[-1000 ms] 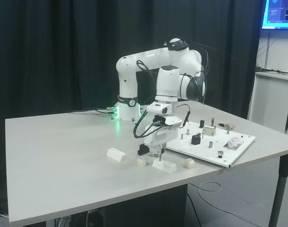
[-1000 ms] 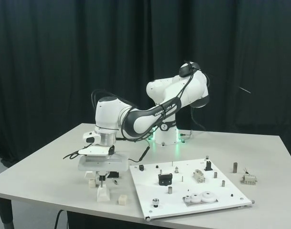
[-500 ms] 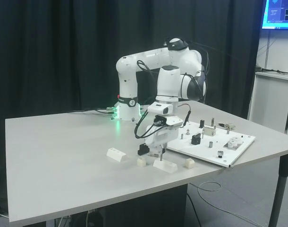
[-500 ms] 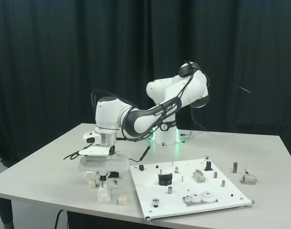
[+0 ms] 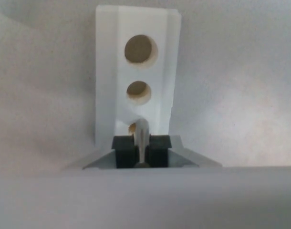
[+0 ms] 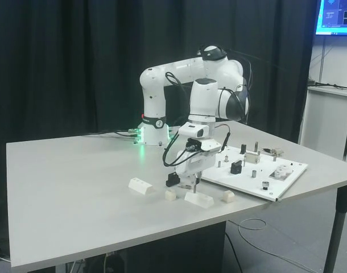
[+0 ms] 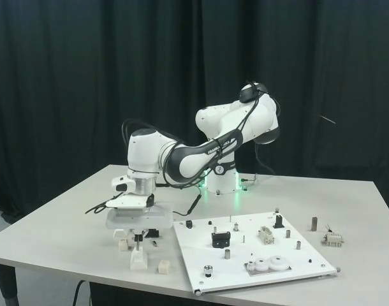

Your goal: Place round peg 2.

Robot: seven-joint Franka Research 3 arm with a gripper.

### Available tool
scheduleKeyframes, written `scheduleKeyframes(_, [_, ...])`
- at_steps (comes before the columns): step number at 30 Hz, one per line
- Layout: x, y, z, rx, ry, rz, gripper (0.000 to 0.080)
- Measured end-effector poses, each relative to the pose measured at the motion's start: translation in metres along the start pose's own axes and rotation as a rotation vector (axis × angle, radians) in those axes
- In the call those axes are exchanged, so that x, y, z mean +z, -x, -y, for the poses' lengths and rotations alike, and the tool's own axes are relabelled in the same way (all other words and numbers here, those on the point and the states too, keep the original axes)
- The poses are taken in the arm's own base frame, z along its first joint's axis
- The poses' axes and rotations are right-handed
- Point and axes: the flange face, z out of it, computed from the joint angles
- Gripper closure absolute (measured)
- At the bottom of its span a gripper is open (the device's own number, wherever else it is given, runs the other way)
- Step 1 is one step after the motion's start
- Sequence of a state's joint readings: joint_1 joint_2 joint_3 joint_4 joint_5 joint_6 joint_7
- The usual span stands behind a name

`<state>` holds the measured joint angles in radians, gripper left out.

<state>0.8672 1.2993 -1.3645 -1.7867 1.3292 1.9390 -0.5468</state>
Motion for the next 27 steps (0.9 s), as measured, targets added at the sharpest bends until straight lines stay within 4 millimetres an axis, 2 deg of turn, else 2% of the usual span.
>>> scheduleKeyframes(27, [0.0081,0.0013,-0.0013,0.002,-0.005,0.021,0.0741])
